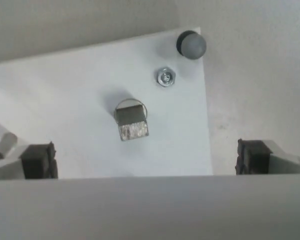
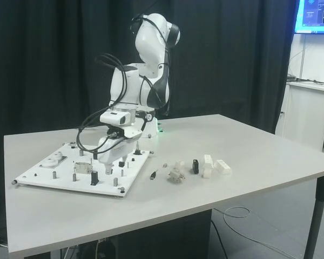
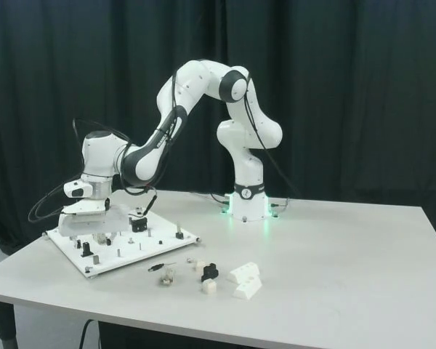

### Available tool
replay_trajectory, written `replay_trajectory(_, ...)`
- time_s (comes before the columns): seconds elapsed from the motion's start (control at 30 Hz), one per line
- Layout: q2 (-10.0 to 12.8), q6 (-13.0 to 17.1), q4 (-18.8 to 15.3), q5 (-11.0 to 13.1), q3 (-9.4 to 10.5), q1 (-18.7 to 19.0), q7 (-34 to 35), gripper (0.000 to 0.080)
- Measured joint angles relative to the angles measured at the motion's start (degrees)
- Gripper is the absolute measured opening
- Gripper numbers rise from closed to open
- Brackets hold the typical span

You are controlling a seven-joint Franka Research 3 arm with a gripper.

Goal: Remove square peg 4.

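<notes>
Grey square peg (image 1: pixel 131 121) stands between the open claw (image 1: pixel 145 160) fingers, untouched

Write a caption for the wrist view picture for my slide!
Open end effector hovering above a square peg standing in the white board.

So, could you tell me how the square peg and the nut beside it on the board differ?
The square peg is a blocky grey piece standing up from the white board; the nut is smaller, six-sided and lies flat. The peg lies between the open gripper fingers, the nut farther away. Both sit on the board.
</notes>
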Motion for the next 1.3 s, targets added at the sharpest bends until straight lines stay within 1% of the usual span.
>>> replay_trajectory(0.4,1.96,-0.32,0.46,3.33,0.01,-0.72,-7.60,0.0800)
replay_trajectory(0.7,2.86,-0.58,0.46,3.88,0.04,-0.98,-9.19,0.0800)
replay_trajectory(1.3,3.56,-0.85,0.47,5.36,0.23,-1.02,-10.53,0.0800)
